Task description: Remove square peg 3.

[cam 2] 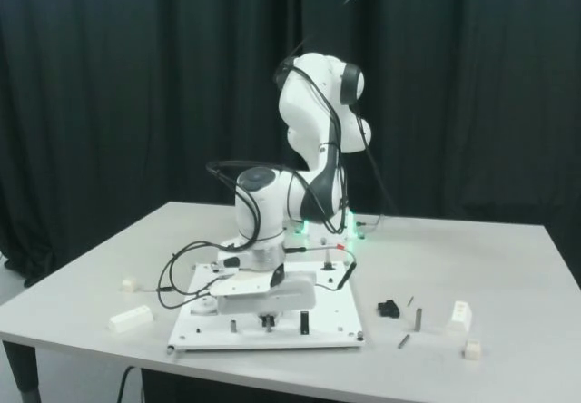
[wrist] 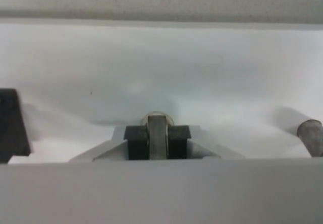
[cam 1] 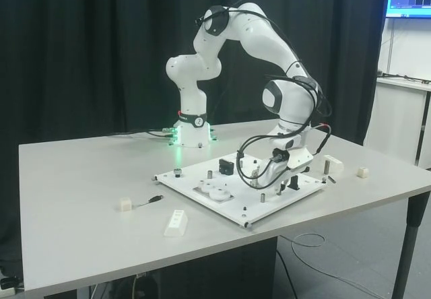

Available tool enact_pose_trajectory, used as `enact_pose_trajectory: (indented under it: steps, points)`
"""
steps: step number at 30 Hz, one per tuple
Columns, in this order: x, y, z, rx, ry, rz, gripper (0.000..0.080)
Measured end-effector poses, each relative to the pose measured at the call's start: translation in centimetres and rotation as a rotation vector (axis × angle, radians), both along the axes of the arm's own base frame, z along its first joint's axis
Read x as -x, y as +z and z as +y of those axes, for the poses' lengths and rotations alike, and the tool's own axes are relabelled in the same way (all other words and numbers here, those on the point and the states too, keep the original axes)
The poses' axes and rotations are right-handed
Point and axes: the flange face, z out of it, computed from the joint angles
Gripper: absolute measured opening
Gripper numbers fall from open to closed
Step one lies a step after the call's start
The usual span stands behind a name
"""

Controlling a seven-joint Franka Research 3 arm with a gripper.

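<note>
A: Where has the arm got to?

B: It is bent low over the white board [cam 1: 202, 183] on the grey table [cam 1: 74, 178], with the gripper [wrist: 157, 142] down at the board's near edge. In the wrist view its two black fingertips [wrist: 135, 143] sit close together with a narrow grey upright piece pinched between them, touching both pads.

A: So that is square peg 3 [wrist: 157, 135]?

B: I take it to be, since it stands exactly between the pads, though nothing marks its number. The pincer is nearly closed, opened only by the peg's own thickness.

A: Which step, then?

B: Judging from this, the grasp is made and the peg looks seated in the board, not yet drawn out. So the pull is what remains.

A: What does the pull call for?

B: A straight lift along the peg's axis, with the grip kept firm and no sideways drag, because a square peg can jam in its hole if tilted. Another grey pin [wrist: 311, 138] stands well to one side of the pincer and a black block [wrist: 11, 125] to the other; both look far enough off
</note>
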Motion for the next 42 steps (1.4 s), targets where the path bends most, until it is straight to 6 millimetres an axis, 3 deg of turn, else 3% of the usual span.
enact_pose_trajectory:
  steps: [42]
  points:
    - [-0.02, 0.01, 0.08, 0.0, 0.016, 0.003, 0.0076]
